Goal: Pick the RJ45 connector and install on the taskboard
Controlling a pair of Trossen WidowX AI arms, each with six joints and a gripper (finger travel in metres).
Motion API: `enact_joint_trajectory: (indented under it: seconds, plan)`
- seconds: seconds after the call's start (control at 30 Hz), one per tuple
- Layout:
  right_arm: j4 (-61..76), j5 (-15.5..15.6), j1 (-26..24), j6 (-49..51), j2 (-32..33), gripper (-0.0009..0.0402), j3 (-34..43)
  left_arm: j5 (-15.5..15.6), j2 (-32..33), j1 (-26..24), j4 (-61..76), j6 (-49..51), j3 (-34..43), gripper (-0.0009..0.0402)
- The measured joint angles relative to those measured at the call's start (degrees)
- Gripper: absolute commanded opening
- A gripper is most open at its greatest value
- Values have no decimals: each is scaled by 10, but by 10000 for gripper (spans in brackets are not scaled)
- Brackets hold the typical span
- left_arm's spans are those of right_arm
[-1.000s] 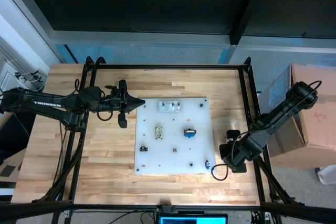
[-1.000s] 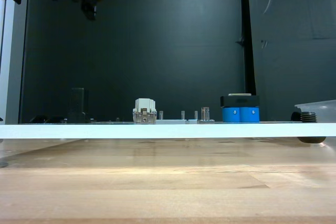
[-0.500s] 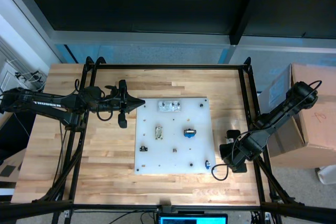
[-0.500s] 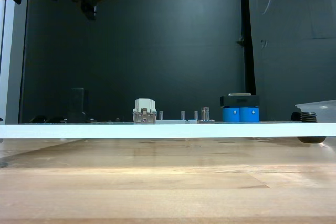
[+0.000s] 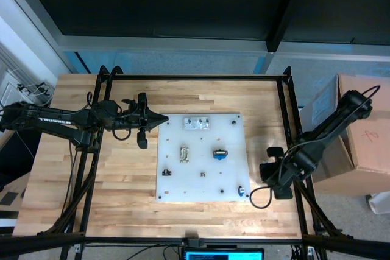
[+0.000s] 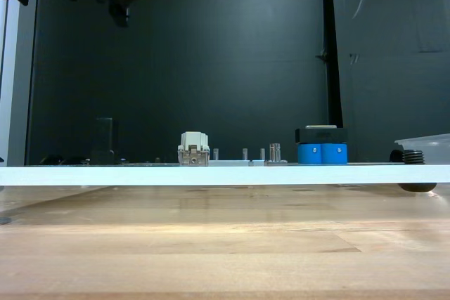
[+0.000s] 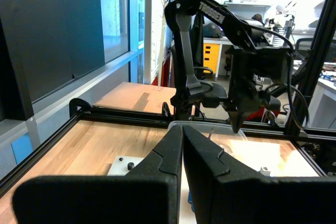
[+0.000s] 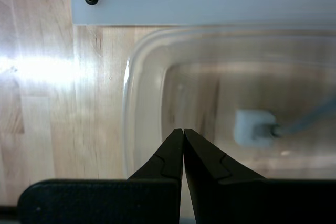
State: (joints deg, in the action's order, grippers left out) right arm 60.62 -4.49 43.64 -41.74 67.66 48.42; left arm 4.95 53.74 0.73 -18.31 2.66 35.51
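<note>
Brand name "TROSSEN" in white on the right arm (image 7: 212, 13)

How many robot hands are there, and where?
2. Left hand, shut, above the board's left edge; right hand, shut, over the clear tray where the RJ45 connector lies free.

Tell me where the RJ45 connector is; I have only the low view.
Observer: The RJ45 connector lies free inside the clear tray, cable attached, clear of the taskboard.
Operator: Report the right claw.
Observer: The right claw is shut on nothing, above the tray, beside the connector and apart from it.
Operator: Now the left.
Observer: The left claw is shut, holding nothing, by the taskboard's far left corner.
</note>
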Motion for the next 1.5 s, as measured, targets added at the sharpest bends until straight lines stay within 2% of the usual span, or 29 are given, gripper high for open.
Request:
enact_joint_trajectory:
  seconds: [0.33, 0.7, 0.8, 0.93, 1.13, 1.27, 1.5]
  plan:
    - [109, -19, 0, -45, -107, 0, -2, 0, 0, 0, 0, 0, 0, 0]
    - [125, -19, -12, -12, -107, 4, -2, 0, 0, 0, 0, 0, 0, 0]
    - [127, -5, -49, 21, -91, 27, -2, 0, 0, 0, 0, 0, 0, 0]
    - [127, 1, -89, 41, -82, 87, -2, 0, 0, 0, 0, 0, 0, 0]
    - [126, -19, -98, 56, -71, 170, -2, 0, 0, 0, 0, 0, 0, 0]
    - [118, -19, -111, 75, -36, 191, -2, 0, 0, 0, 0, 0, 0, 0]
    - [84, -19, -127, 97, 3, 192, -7, 0, 0, 0, 0, 0, 0, 0]
